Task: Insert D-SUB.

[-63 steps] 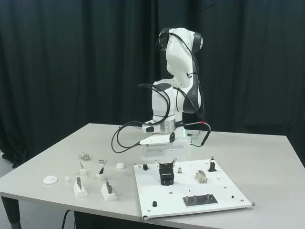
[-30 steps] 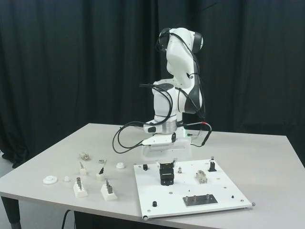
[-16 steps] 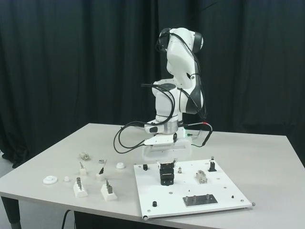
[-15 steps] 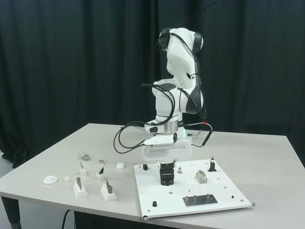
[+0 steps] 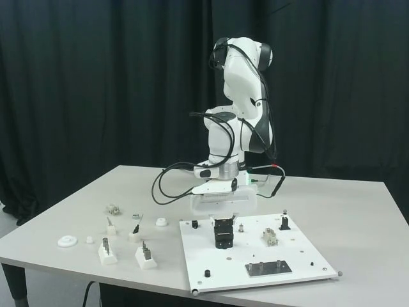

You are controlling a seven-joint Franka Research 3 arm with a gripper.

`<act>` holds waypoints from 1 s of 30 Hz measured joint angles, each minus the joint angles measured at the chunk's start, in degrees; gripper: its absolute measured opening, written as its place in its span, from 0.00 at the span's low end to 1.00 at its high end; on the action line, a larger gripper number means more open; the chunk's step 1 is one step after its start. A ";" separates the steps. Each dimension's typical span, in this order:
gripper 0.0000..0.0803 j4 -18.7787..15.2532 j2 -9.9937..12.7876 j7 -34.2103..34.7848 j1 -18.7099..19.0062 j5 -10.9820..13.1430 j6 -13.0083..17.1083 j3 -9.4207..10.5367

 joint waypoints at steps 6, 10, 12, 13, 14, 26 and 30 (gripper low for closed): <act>0.48 0.00 -0.01 2.21 -0.01 0.00 -0.13 0.00; 0.48 0.00 -0.03 3.28 -0.01 0.00 -0.25 0.00; 0.48 0.00 -0.04 3.48 -0.01 0.00 -0.29 -0.01; 0.48 0.00 -0.05 3.56 -0.01 0.00 -0.30 -0.01; 0.48 0.00 -0.05 3.57 -0.01 0.00 -0.31 -0.01; 0.48 0.00 -0.05 2.25 0.08 -0.81 -0.07 0.10; 0.48 0.00 -0.06 1.39 0.08 -1.48 0.12 0.26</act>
